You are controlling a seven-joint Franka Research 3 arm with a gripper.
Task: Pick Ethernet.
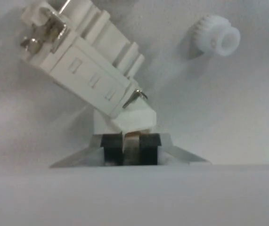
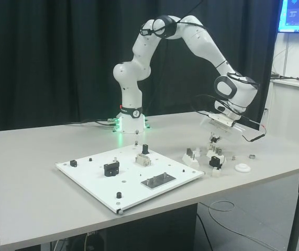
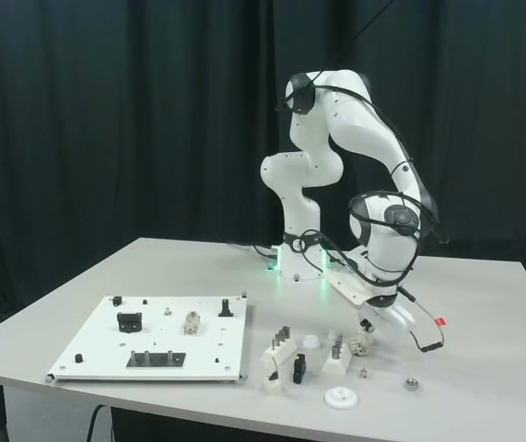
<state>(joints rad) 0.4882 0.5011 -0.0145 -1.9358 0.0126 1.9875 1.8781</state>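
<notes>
The white arm [image 3: 350, 166] bends down over the grey counter [image 3: 484, 304], its gripper [image 3: 366, 325] low above small white parts [image 3: 345, 354]. At nine o'clock lies a white board [image 3: 152, 350]; a white gear [image 3: 341, 398] sits at six.

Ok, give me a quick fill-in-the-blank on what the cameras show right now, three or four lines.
1. The gripper hangs over the loose parts, not over the white ____ with its fixtures.
2. In the wrist view, the white gear lies ____ the white connector block, not touching it.
3. The table that bears everything is ____ in colour.
4. The light at the arm's base glows ____.

Missing words: board; apart from; grey; green
</notes>
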